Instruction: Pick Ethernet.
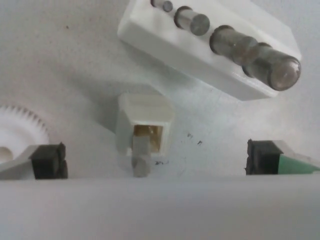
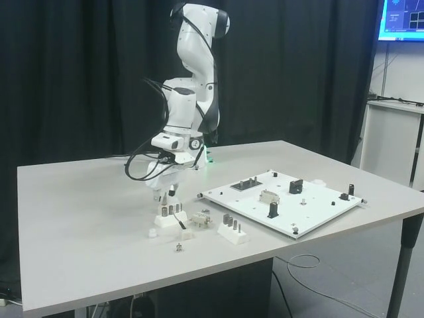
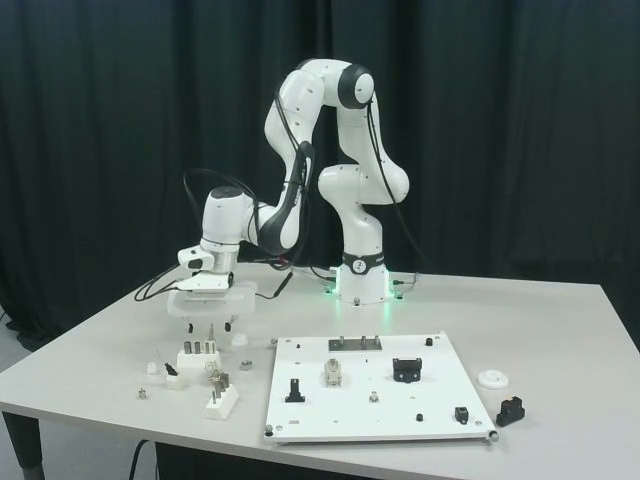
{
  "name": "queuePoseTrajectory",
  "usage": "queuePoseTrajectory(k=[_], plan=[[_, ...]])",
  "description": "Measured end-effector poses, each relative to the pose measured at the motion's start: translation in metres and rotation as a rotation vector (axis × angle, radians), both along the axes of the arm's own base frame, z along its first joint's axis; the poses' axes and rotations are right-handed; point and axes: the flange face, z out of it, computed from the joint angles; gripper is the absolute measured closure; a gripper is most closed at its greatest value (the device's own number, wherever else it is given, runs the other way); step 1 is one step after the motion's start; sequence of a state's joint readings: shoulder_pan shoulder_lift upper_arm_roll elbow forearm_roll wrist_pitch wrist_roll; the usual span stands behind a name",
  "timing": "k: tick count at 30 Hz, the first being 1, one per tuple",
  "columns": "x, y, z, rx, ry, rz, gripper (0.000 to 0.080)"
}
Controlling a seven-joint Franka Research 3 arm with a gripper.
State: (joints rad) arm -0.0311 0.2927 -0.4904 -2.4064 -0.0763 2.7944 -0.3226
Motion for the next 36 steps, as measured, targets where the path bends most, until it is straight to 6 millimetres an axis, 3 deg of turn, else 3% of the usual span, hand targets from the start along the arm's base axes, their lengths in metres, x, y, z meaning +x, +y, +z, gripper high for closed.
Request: queuePoseTrajectory(k=[36], plan=[[0.005, 0.004, 0.042, 0.042, -0.011, -0.011, 0.0003]])
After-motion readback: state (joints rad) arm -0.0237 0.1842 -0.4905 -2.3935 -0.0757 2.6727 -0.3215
